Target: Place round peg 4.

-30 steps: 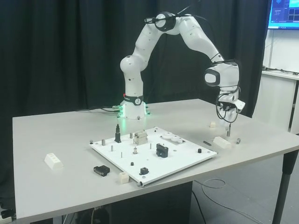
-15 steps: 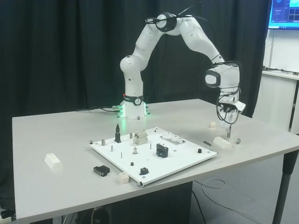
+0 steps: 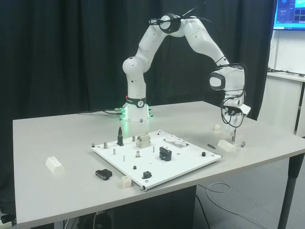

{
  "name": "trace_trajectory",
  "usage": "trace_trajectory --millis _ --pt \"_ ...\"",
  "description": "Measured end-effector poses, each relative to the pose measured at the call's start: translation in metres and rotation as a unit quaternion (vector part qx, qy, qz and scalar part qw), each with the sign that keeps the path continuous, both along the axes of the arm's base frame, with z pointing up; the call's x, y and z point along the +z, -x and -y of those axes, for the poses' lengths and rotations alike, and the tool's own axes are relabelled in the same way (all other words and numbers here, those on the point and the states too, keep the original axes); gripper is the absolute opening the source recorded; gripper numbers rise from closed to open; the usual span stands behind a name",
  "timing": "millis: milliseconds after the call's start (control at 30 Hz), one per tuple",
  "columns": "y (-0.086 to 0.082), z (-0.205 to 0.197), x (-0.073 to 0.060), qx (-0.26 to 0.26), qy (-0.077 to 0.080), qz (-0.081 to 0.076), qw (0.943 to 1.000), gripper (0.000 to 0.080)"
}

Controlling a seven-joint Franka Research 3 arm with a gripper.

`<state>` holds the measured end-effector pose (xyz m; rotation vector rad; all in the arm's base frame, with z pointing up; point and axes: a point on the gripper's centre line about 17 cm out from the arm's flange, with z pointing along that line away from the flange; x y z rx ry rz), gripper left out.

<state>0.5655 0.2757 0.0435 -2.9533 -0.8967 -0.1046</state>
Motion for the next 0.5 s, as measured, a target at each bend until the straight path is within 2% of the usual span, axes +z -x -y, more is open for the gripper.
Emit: trace_trajectory --millis 267,300,500 --pt "-0.0018 0.0039 0.0008 0.000 0.003 0.000 1.0000 0.0149" --pt "-0.0019 0.0044 0.0010 0.000 0.003 -0.001 1.0000 0.0403" --pt "-0.0035 0.0060 0.0029 -0.001 0.004 -0.003 1.0000 0.0403"
